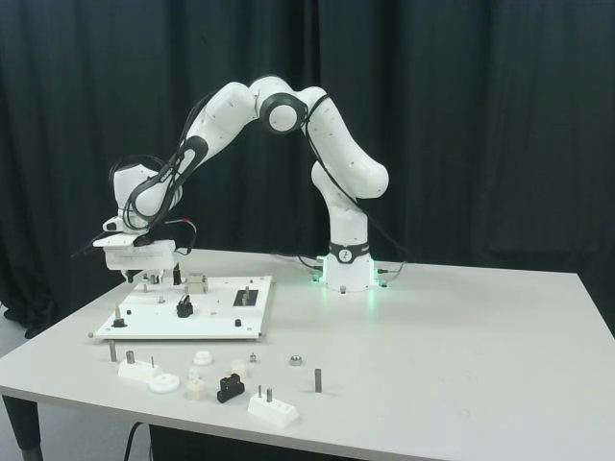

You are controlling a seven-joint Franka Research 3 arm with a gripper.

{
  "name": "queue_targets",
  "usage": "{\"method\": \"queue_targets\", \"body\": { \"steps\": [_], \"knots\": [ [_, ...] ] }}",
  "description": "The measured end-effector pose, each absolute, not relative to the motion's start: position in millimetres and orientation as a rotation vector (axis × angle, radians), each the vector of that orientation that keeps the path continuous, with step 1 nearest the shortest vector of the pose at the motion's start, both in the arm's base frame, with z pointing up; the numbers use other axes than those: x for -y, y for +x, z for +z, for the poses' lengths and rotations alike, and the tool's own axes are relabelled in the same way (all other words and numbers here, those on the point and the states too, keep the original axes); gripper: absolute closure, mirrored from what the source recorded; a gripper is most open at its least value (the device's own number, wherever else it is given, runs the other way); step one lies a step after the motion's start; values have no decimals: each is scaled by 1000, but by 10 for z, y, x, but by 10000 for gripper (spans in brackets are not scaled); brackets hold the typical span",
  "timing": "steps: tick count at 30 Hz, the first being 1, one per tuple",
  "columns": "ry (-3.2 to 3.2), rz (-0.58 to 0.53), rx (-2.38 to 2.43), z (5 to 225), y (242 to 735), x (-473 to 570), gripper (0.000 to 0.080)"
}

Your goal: Pick round peg 1.

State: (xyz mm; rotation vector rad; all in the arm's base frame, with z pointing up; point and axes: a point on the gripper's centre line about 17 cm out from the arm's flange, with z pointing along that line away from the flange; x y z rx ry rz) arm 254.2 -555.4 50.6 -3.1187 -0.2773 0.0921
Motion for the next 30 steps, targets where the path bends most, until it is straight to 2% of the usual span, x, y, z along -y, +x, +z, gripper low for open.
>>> {"method": "queue_targets", "body": {
  "steps": [9, 10, 30],
  "knots": [
    [-3117, 87, 277, 535, 2552, 5549, 107],
    [-3118, 86, 277, 539, 2555, 5549, 7],
    [-3140, 54, 303, 696, 2718, 5585, 3]
  ]
}}
